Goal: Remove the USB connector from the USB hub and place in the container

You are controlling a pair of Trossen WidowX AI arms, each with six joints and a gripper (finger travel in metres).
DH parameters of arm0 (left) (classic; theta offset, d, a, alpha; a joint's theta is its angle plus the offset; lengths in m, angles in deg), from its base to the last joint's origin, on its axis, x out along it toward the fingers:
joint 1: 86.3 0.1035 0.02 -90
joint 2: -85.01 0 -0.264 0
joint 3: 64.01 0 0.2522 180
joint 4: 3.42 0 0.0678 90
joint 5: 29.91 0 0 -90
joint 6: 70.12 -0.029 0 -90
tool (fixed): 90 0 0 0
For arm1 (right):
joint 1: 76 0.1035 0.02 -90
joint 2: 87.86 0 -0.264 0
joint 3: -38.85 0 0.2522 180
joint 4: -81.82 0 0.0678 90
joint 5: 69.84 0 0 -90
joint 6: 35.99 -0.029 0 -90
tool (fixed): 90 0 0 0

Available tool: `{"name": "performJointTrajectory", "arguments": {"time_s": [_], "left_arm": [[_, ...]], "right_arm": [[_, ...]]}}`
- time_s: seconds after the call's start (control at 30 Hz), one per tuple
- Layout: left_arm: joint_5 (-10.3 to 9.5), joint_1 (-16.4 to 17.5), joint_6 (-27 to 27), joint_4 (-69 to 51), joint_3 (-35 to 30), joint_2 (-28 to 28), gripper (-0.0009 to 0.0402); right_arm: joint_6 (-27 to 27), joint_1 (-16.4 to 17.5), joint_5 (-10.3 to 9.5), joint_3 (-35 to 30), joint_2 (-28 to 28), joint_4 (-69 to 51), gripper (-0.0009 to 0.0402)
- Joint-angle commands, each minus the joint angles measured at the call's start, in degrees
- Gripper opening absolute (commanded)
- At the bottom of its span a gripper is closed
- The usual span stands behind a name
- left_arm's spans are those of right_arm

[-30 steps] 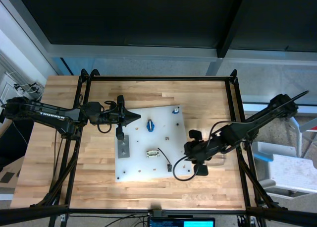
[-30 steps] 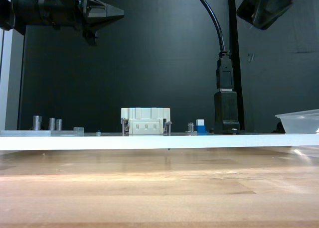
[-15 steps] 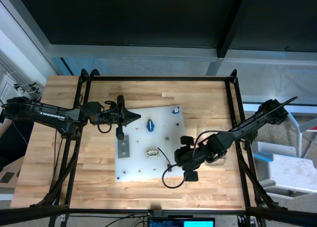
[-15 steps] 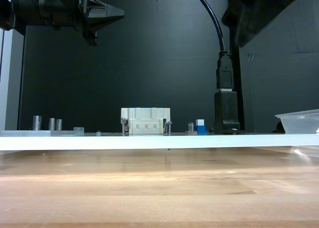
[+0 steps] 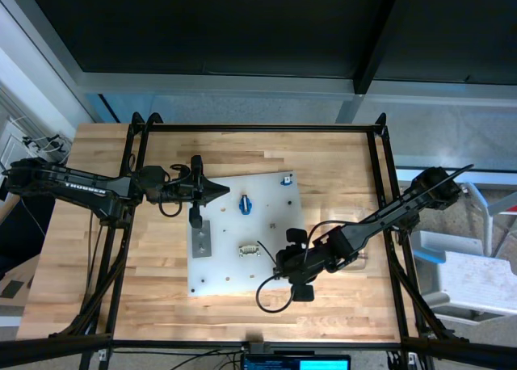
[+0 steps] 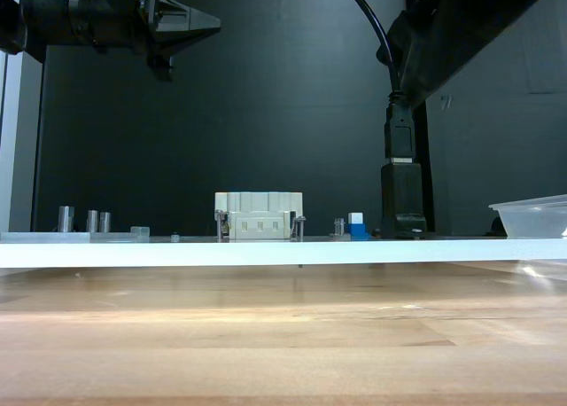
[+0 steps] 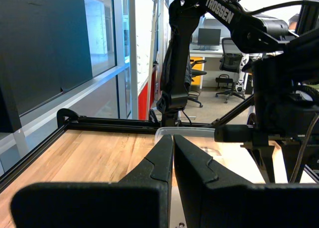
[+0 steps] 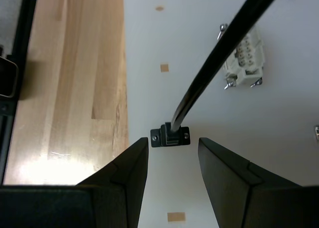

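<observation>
Right gripper (image 5: 283, 266) hovers lower centre, fingers (image 8: 125, 180) spread over the USB connector (image 8: 215, 62) standing in the USB hub (image 8: 170, 138), lined up to grip; left gripper (image 5: 224, 192), fingers pressed together, parked upper left

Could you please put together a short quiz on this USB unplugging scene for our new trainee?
1. True or false: the USB connector is plugged into the USB hub.
2. Choose one. The right gripper is: A shut on the connector; B open, above the hub; C shut, resting on the wood.
3. Fill in: the left gripper, held high over the far-left corner of the white board, is ____.
Key: 1 true; 2 B; 3 shut.
</observation>
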Motion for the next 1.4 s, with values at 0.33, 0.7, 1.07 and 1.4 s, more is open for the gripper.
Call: {"name": "performJointTrajectory", "arguments": {"time_s": [0.33, 0.7, 1.07, 1.4], "left_arm": [[0.02, 0.00, 0.00, 0.00, 0.00, 0.00, 0.0001], [0.02, 0.00, -0.02, 0.02, 0.00, 0.00, 0.0001], [0.02, 0.00, -0.02, 0.02, 0.00, 0.00, 0.0001], [0.02, 0.00, 0.00, 0.02, 0.00, 0.00, 0.0001]], "right_arm": [[-0.02, -0.52, 0.15, 0.09, 2.49, 2.62, 0.0137], [0.02, -1.01, 1.55, 0.52, 2.91, 2.80, 0.0112], [0.59, -0.98, 1.53, 1.33, 2.89, 3.56, 0.0016], [0.96, -0.98, 1.51, 1.33, 2.89, 4.28, 0.0001]]}}
